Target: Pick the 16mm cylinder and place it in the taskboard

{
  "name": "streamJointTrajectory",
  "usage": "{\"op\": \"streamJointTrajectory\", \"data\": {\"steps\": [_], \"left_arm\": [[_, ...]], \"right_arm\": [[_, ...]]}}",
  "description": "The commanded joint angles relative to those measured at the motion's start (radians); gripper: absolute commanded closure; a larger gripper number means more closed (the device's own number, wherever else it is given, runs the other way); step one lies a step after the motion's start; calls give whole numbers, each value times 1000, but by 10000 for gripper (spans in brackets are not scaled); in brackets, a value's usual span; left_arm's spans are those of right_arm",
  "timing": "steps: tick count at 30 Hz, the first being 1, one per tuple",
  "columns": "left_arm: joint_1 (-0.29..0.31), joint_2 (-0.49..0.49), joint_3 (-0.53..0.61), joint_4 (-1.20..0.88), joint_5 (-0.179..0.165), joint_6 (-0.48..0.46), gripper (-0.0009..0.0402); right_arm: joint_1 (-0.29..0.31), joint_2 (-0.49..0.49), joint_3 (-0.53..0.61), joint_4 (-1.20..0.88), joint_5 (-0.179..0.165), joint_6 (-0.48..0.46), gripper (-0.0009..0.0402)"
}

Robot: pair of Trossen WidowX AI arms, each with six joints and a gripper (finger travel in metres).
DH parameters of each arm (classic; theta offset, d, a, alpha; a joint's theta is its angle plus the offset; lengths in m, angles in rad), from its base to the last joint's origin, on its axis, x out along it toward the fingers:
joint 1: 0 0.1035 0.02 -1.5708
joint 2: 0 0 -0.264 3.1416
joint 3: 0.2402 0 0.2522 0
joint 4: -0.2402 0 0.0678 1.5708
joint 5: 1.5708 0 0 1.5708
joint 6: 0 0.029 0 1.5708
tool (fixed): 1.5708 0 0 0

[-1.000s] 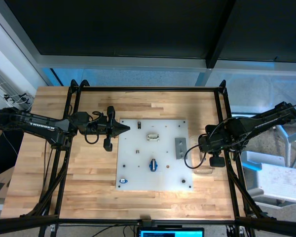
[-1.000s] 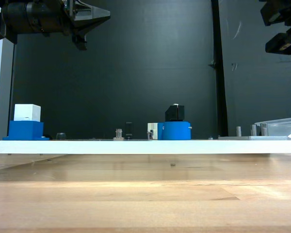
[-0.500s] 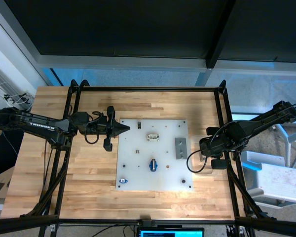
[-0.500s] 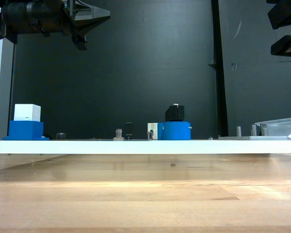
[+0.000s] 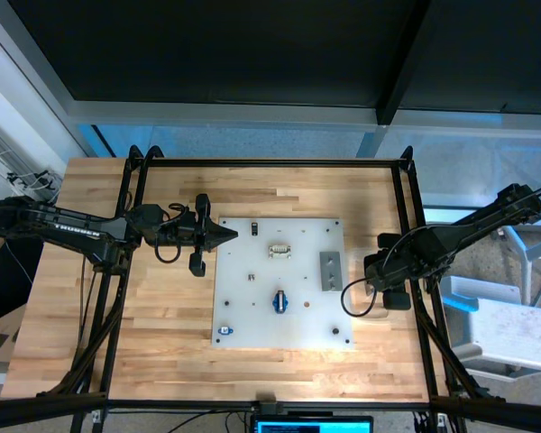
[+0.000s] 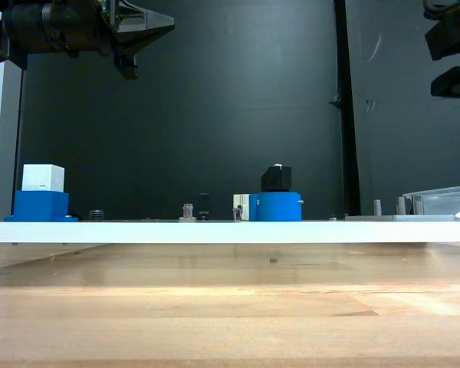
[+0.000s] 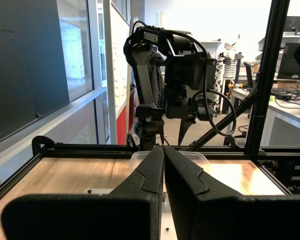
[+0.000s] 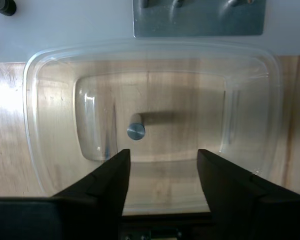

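right tool (image 8: 163, 161), spread wide, hangs over the 16mm cylinder (image 8: 136, 131) in the clear tray (image 8: 150, 54) near the surface's (image 5: 162, 343) right edge, left tool (image 7: 163, 150) closed above the taskboard's (image 5: 279, 329) left edge; descending off-centre could topple it.

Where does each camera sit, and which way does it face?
High: above the near edge, down onto the taskboard; both arms, left end effector over its left edge.
Low: table height, level across the taskboard; both arms high.
Left wrist: along its shut end effector toward the right arm.
Right wrist: down past the open right end effector, onto the 16mm cylinder in the clear tray.
Both wrist views show the tray.
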Motion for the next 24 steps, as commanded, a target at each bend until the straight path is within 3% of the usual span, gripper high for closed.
{"op": "streamJointTrajectory", "data": {"steps": [1, 8, 24], "left_arm": [[0, 0, 0, 0, 0, 0, 393], [0, 0, 0, 0, 0, 0, 393], [0, 0, 0, 0, 0, 0, 393]], "right_arm": [[3, 10, -7, 9, 0, -2, 173], [20, 46, -7, 12, 1, -2, 149], [43, 52, -72, 86, 1, 43, 149]]}}
